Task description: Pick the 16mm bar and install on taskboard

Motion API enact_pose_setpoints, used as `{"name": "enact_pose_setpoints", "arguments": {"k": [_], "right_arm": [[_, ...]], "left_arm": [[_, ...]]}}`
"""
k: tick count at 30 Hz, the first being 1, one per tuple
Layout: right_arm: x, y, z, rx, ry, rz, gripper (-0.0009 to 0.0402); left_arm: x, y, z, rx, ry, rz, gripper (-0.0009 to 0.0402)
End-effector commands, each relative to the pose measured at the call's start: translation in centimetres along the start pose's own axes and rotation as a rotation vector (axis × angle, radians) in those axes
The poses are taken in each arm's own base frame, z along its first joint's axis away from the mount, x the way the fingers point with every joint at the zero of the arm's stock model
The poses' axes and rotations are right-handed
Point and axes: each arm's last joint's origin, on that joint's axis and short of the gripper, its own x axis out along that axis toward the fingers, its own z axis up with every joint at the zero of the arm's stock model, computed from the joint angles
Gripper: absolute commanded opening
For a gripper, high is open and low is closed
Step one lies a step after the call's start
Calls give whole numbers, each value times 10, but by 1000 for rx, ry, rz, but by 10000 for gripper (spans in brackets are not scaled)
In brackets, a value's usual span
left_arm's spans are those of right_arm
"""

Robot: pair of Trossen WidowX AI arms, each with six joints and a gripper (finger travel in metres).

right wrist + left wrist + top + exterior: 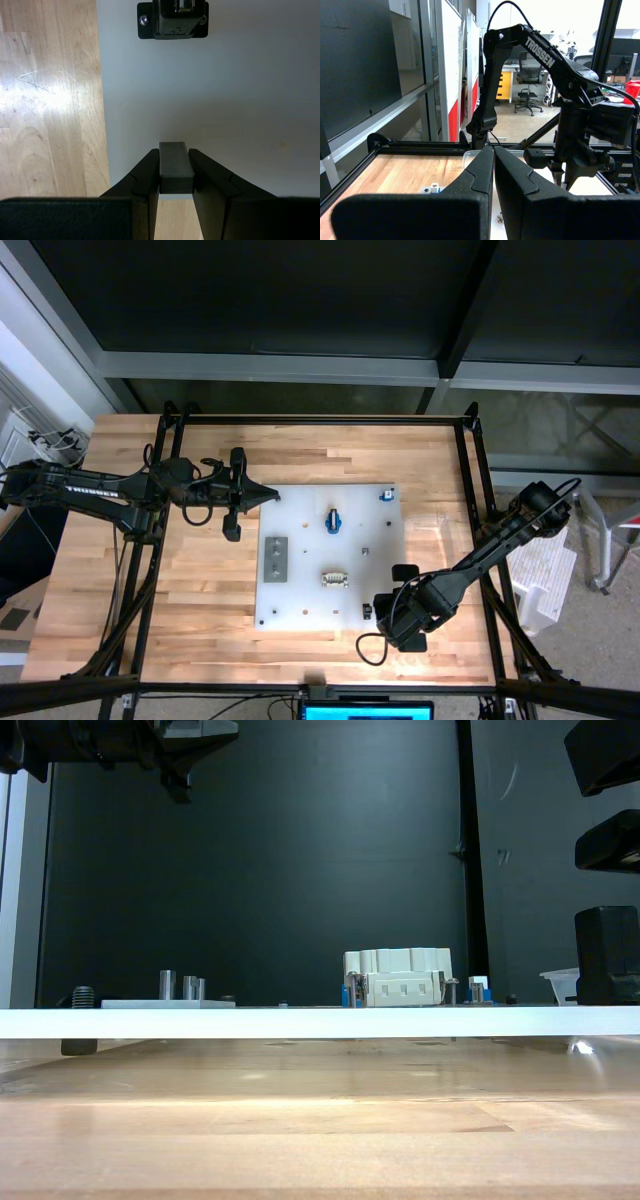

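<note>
16mm bar (176, 167): dark block pinched between the right gripper's fingers, over the white board near its edge, clear of any seat.
Left arm (90, 490): white lettering "TROSSEN".
Left gripper (272, 496): fingers closed on nothing, raised by the board's far left corner.
Board (310, 540): white, on the wooden table.
Right gripper (393, 590): over the board's near right corner, gripping the 16mm bar.
Right arm (539, 50): "TROSSEN".

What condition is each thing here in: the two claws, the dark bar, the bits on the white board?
Left gripper: shut, empty, raised near the far left corner of the white task board.
Right gripper: shut on the bar, over the board's near right corner.
Dark rectangular 16mm bar: held, in no seat.
Metal pegs: upright in the grey block.
Beige connector: sitting on the board.
</note>
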Motion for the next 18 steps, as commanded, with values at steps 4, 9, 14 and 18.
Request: {"name": "enact_pose_setpoints", "arguments": {"k": [4, 9, 14, 18], "right_arm": [[0, 0, 1, 1, -12, 4, 78], [-1, 0, 1, 2, -12, 4, 132], [-3, -1, 1, 3, -16, 8, 181], [-10, -3, -1, 0, -20, 18, 212]], "left_arm": [[0, 0, 0, 0, 0, 0, 1], [0, 0, 0, 0, 0, 0, 1], [0, 0, 0, 0, 0, 0, 1], [0, 0, 0, 0, 0, 0, 1]]}}
